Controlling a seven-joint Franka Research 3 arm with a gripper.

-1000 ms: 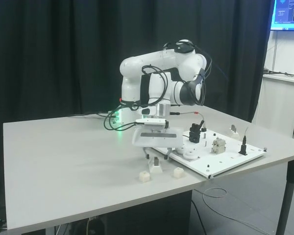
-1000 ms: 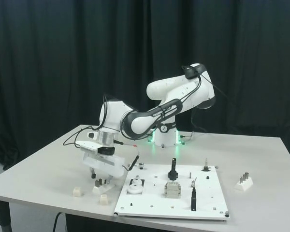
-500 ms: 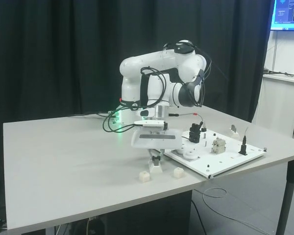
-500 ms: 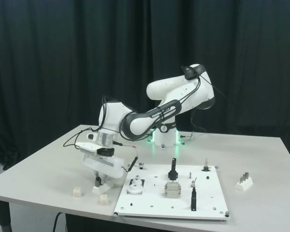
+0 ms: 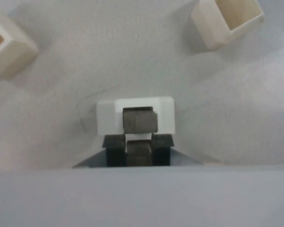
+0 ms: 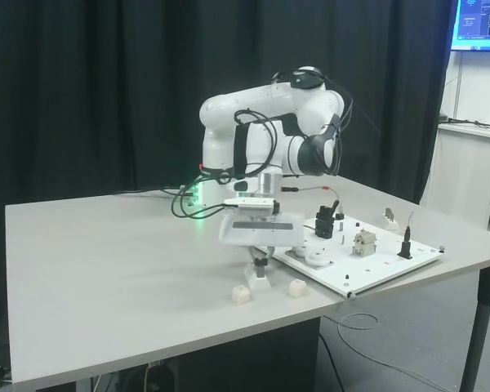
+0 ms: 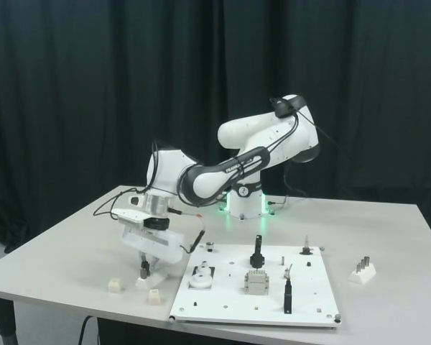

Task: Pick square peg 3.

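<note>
Two dark pegs stand in a small white holder point(image 5: 135, 115) on the grey table point(image 6: 106, 261); the gripper point(image 5: 138, 152) is down over it, its black fingers point(image 5: 112, 150) flanking the nearer square peg point(image 5: 139, 152), narrowly spread and close against it; whether they clamp it I cannot tell. The approach looks done; a firm grip and the lift remain. Two hollow blocks point(image 5: 226, 21) sit well apart.

The white seven-jointed robot arm point(image 7: 237, 162) bends forward and down over the table's front; its two-fingered gripper point(image 5: 138, 147) points straight down, black fingers point(image 5: 112, 150) closed around a peg.
</note>
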